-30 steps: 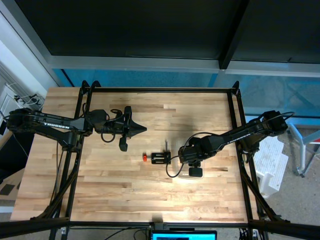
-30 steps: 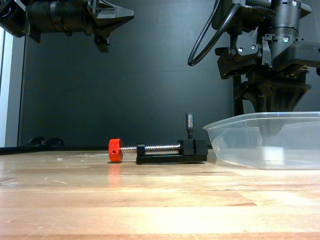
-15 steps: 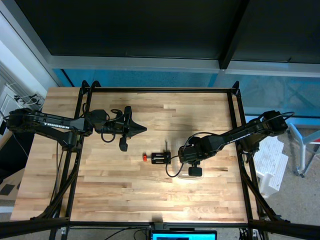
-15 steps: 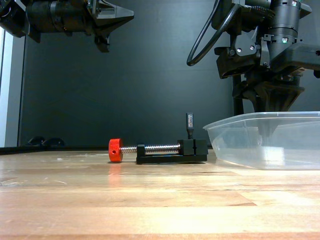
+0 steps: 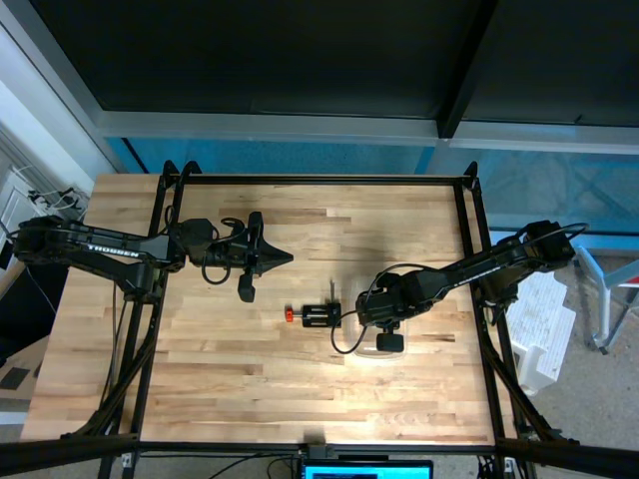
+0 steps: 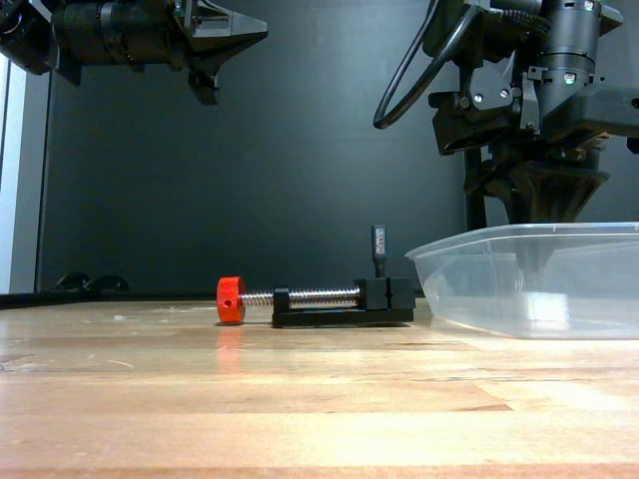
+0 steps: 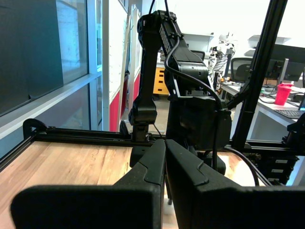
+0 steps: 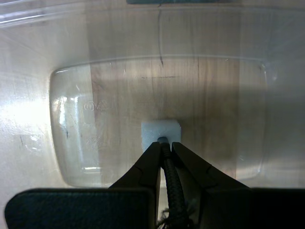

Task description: Pick the usb-c connector and install on the hub

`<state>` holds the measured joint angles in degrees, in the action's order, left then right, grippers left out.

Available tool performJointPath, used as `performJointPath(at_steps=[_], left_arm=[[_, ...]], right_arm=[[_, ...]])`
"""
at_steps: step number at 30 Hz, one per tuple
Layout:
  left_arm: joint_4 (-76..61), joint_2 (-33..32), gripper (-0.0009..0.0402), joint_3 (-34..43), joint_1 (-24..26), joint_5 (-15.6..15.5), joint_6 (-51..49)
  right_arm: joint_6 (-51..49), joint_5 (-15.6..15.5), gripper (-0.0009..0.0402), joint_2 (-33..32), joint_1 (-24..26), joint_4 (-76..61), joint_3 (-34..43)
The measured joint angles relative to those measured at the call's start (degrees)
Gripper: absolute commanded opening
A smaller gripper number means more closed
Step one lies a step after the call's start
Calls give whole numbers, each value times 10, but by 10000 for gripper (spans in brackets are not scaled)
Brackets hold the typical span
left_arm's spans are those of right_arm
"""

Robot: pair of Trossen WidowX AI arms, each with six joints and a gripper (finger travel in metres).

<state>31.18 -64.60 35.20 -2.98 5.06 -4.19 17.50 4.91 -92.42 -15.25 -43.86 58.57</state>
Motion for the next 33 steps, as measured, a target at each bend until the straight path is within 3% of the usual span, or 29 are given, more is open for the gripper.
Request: performJointPath(at_steps=[11,24,29,33], left_arm=[[0,0,0,0,0,0,0],[0,0,0,0,0,0,0],[0,0,0,0,0,0,0],[0,0,0,0,0,0,0]], right_arm=[[0,0,0,31,3,-16,2],[-27,1,0,37,26,-74,87],[-30,31,0,37,32,-92,126],[-19,30,0,31,37,-94,148]])
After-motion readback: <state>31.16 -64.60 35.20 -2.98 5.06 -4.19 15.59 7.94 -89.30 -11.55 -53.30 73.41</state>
